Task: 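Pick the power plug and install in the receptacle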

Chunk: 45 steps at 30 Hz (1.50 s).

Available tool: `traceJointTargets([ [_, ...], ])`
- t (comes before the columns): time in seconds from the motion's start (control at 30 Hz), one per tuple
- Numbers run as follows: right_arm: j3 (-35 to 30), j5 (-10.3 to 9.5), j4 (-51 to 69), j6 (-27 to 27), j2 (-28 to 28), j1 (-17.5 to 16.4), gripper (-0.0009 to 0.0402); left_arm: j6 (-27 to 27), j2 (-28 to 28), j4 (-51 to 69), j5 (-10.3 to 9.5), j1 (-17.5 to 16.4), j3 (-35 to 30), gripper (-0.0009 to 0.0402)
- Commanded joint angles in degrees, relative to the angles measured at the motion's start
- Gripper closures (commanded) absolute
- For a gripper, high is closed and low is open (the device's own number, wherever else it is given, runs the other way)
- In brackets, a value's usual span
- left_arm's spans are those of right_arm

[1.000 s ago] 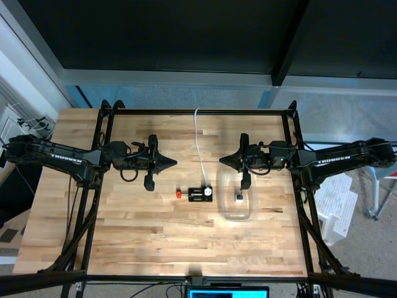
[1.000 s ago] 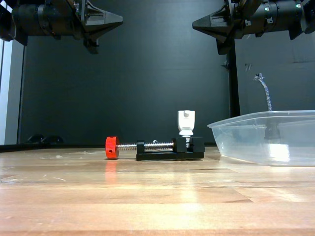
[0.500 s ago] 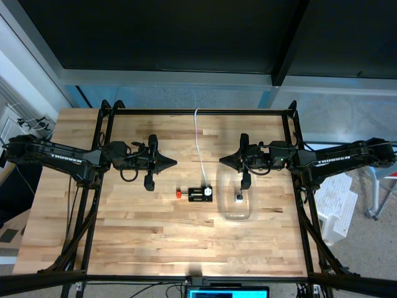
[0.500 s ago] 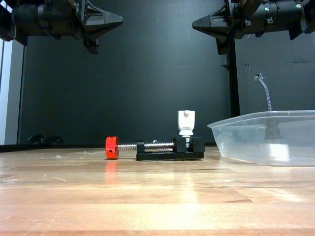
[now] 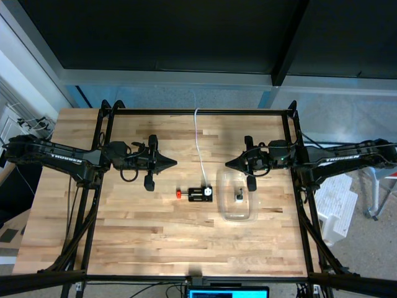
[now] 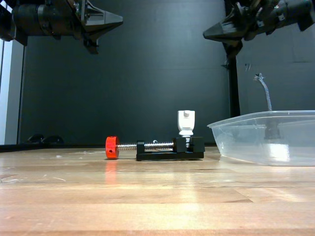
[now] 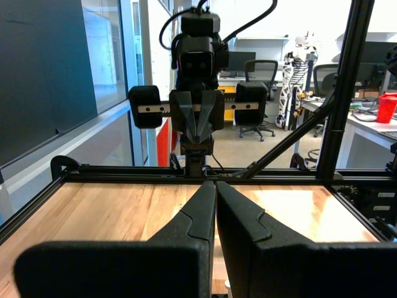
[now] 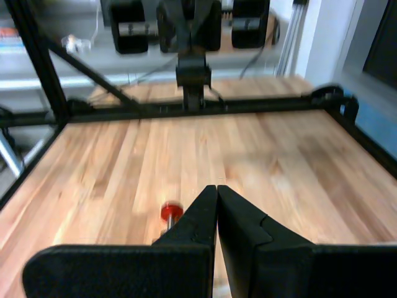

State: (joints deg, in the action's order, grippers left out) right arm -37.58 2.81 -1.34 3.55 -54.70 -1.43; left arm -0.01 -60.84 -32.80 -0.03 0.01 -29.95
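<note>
Fingers pressed together and empty, the right gripper (image 5: 228, 165) hovers above the clear tray's (image 5: 239, 219) far-left corner. The left gripper (image 5: 173, 163), likewise closed, hangs well left. The power plug (image 5: 239, 197) sits in that tray, right of the receptacle (image 5: 208, 192). It is likely light, rigid and slick, so pinch its black body squarely.
</note>
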Motion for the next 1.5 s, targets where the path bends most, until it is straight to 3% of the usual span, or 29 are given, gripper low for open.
traceJointTargets([
  [0.03,-3.39,0.15,9.99,0.02,0.72,-0.11,0.0393,0.00,-0.02,-0.02,0.00,0.00,0.00,0.0393],
  [0.3,-8.46,2.19,28.79,3.30,0.61,-1.75,0.0393,0.00,-0.02,-0.02,0.00,-0.02,0.00,0.0393],
  [0.43,-9.29,2.16,35.26,4.31,0.59,-3.19,0.0393,0.00,-0.02,-0.02,0.00,-0.02,0.00,0.0393],
  [0.87,-9.38,3.69,45.70,9.09,-3.54,-12.35,0.0384,0.00,-0.02,-0.02,0.00,0.00,0.00,0.0393],
  [1.07,-9.38,3.67,45.66,9.53,-9.20,-12.87,0.0336,0.00,-0.02,-0.02,0.00,-0.02,0.00,0.0393],
  [1.5,-9.38,3.67,42.86,12.28,-18.03,-14.91,0.0182,0.00,-0.02,-0.02,0.00,-0.02,0.00,0.0393],
])
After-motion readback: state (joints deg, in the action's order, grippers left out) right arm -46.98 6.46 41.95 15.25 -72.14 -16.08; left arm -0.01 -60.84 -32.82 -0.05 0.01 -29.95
